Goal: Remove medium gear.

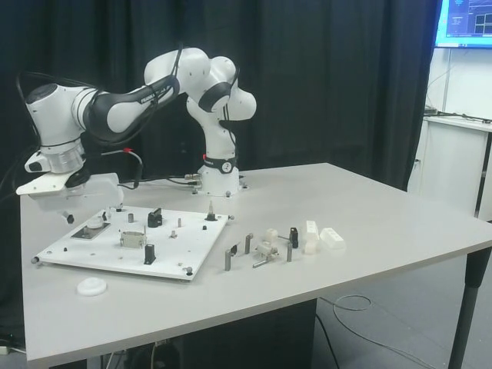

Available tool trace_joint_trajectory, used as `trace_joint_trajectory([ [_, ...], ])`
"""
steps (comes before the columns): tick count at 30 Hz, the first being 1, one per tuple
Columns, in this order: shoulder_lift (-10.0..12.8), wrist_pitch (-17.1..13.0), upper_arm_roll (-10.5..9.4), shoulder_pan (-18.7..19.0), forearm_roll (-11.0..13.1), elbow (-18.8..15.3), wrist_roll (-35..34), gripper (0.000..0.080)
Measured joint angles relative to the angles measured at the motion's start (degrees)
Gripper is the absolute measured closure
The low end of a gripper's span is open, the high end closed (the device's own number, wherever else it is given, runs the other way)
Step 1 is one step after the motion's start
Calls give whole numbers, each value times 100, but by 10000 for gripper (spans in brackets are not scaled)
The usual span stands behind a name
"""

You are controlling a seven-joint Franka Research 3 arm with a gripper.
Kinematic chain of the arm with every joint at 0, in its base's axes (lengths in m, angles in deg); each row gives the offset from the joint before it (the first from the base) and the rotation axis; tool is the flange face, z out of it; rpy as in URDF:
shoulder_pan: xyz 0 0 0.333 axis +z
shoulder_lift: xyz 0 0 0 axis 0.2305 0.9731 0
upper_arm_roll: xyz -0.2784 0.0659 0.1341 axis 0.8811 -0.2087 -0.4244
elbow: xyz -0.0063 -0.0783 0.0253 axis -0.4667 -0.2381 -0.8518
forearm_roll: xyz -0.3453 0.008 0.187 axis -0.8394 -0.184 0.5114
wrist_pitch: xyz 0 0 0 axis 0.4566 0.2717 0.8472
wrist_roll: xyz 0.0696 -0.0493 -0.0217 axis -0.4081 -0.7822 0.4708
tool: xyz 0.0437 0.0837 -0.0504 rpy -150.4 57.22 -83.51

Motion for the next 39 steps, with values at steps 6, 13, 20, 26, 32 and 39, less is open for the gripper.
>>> trace_joint_trajectory([
  [6, -122, 5, 1, 31, -87, -298, 120, 3],
  [13, -251, -57, 2, 64, -130, -630, 191, 3],
  [20, -351, -282, 2, 100, -173, -1003, 269, 3],
  [26, -469, -500, 2, 147, -223, -1374, 396, 3],
  [32, -655, -733, 3, 212, -246, -1802, 569, 3],
  [39, -941, -1136, 5, 314, -266, -2366, 696, 3],
])
